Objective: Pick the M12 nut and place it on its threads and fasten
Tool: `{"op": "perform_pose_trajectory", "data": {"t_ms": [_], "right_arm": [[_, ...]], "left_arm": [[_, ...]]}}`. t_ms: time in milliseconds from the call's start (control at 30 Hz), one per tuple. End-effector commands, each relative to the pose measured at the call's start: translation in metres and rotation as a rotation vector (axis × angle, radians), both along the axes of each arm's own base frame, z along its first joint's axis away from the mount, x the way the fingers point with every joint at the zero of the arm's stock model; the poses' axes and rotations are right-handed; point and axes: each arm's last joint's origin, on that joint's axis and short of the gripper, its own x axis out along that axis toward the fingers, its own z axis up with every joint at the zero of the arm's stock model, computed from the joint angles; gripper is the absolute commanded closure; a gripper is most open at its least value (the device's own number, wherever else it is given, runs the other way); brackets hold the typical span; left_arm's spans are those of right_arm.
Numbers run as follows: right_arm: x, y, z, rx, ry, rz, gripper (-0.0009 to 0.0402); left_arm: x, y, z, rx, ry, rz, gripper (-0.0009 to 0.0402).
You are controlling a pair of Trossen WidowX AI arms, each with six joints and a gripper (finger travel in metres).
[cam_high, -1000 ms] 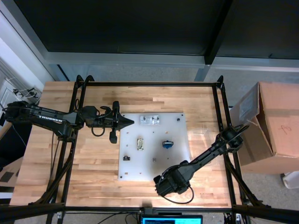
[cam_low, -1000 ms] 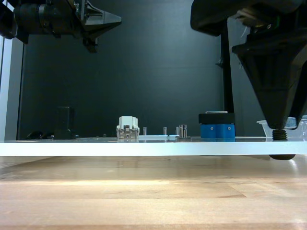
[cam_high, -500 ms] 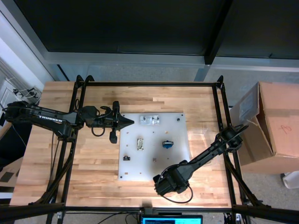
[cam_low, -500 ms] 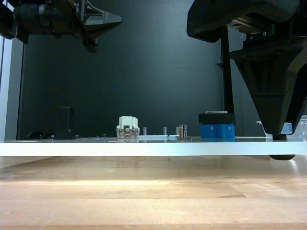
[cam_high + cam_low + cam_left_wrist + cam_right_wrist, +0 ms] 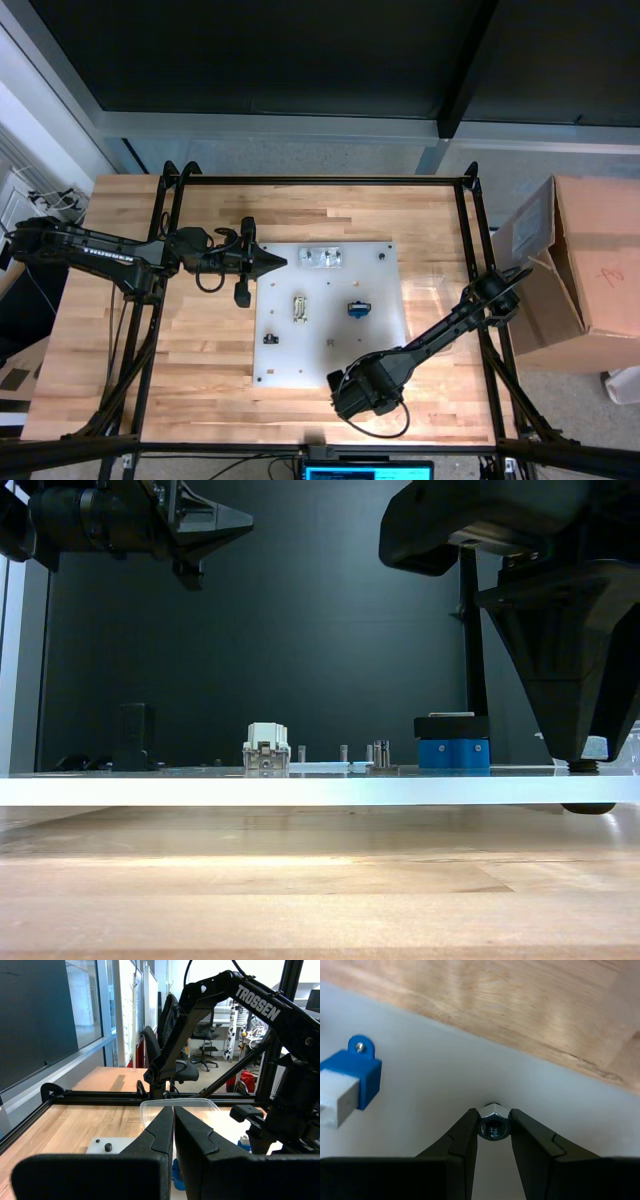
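A: Where is the M12 nut [image 5: 493, 1127]?

B: It is pinched between the jaws of the right gripper [image 5: 582, 761], one jaw on each of two opposite flats. Its bore points down at the white board [image 5: 300, 350], close to the near right edge.

A: Is it on its stud [image 5: 583, 768]?

B: In the low view the tip sits right on top of the black stud, with only a sliver of ribs showing beneath. I cannot tell whether the threads have caught.

A: How will it handle?

B: I judge it small, light, hard and smooth. It won't dent under a firm squeeze, but it could slip in a weak one. If it tilts, it is likely to cock or cross-thread. Opposite flats look like the right hold, with the axis kept upright.

A: And the left gripper [image 5: 173, 1116]?

B: It hangs high above the surface [image 5: 200, 350], by the board's far left edge, its jaws pressed together on nothing
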Motion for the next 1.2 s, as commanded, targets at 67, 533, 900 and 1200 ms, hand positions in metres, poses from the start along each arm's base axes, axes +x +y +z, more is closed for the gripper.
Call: {"op": "perform_pose_trajectory", "data": {"t_ms": [67,533,900,1200], "right_arm": [[0.001,-0.001,-0.001,0.043,-0.015,-0.208,0.0386],[0.002,-0.007,-0.001,0.092,-0.069,-0.739,0.0387],[0.009,-0.015,0.003,0.104,-0.082,-0.812,0.0394],[0.013,-0.022,0.003,0.158,-0.048,-0.969,0.0394]], "left_arm": [[0.000,0.000,0.000,0.000,0.000,0.000,0.0393],[0.000,0.000,0.000,0.000,0.000,0.000,0.0393],[0.000,0.000,0.000,0.000,0.000,0.000,0.0393],[0.000,0.000,0.000,0.000,0.000,0.000,0.0393]]}}
